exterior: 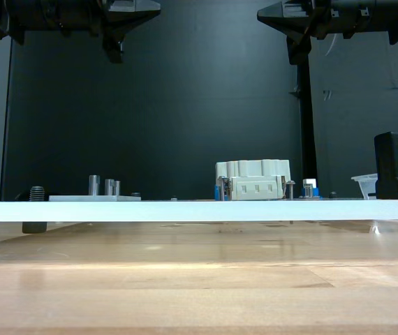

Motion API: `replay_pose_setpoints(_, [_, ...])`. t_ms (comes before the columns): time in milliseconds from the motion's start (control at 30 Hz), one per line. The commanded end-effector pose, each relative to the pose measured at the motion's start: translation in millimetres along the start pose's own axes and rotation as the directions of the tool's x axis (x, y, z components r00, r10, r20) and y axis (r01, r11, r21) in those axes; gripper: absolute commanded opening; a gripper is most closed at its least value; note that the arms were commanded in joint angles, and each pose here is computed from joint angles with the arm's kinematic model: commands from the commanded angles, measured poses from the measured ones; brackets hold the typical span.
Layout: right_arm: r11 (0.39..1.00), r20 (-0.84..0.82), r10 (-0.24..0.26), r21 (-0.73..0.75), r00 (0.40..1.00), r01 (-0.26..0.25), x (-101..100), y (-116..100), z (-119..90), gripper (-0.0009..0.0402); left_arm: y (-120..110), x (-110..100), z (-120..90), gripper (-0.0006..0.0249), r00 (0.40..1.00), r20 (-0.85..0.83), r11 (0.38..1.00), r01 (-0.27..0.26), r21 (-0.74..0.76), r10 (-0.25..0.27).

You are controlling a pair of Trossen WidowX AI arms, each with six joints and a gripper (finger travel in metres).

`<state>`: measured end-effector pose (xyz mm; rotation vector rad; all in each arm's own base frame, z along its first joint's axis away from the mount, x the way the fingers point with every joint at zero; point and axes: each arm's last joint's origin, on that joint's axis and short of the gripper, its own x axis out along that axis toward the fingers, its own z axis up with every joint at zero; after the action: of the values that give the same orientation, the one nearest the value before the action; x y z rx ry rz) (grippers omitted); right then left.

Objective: Pick the 16mm bar and install on taskboard

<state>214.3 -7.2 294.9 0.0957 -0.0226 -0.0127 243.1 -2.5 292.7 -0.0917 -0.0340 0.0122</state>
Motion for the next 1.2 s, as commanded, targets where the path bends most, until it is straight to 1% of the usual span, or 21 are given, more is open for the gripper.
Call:
replay_pose_setpoints(33, [1.000, 0.000, 0.000, 0.000, 1.000, 0.000, 0.1, 0.0, 0.0, 0.0000, 0.1, 0.0, 0.2, 0.0000, 1.000, 0.001, 1.000, 0.000, 0.000, 0.000])
replay_pose_setpoints(1200, [1.000, -0.015, -0.001, 0.000, 1.000, 0.001, 0.1, -0.1, -1.4, 0.0000, 0.1, 0.0, 0.2, 0.0000, 1.000, 0.001, 1.000, 0.000, 0.000, 0.000])
